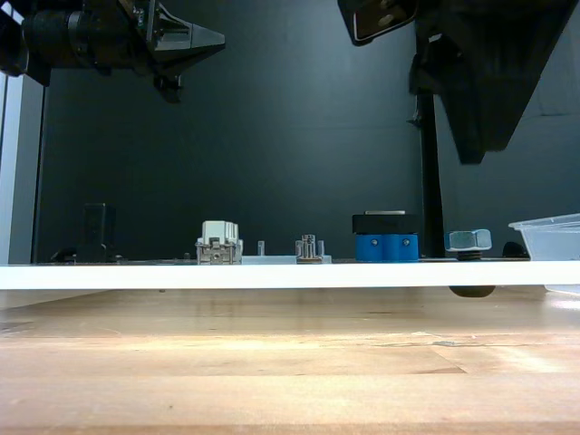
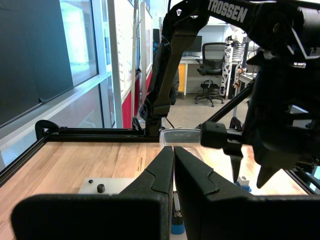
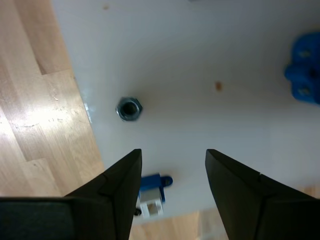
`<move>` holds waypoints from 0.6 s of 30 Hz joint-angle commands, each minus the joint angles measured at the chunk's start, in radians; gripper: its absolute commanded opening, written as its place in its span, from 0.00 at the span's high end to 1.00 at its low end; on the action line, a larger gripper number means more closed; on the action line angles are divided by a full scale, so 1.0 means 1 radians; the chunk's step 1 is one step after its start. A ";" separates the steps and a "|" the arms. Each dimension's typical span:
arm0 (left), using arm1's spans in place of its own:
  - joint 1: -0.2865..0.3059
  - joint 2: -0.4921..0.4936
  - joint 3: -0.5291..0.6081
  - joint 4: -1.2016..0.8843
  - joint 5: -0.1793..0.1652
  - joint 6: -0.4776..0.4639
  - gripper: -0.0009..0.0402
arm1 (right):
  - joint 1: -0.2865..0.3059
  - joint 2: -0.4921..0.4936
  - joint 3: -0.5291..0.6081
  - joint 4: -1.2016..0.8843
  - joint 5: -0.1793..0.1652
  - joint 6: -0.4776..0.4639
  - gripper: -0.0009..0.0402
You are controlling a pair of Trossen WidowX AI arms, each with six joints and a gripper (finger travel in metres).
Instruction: Pick the M12 fastener and fasten on the M12 threads
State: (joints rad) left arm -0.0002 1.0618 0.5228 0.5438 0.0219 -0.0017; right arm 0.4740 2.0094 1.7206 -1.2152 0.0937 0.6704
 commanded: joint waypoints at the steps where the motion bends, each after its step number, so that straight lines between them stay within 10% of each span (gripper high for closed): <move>1: 0.000 0.000 0.000 0.000 0.000 0.000 0.98 | -0.001 0.000 -0.039 0.088 -0.021 -0.080 0.65; 7: 0.000 0.000 0.000 0.000 0.000 0.000 0.98 | 0.000 0.000 -0.083 0.143 -0.059 -0.126 0.99; 18: 0.000 0.000 0.000 0.000 0.000 0.000 0.98 | 0.007 0.000 -0.142 0.211 -0.032 -0.127 0.98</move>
State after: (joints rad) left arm -0.0002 1.0622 0.5228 0.5438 0.0219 -0.0017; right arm 0.4808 2.0094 1.5784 -1.0077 0.0601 0.5430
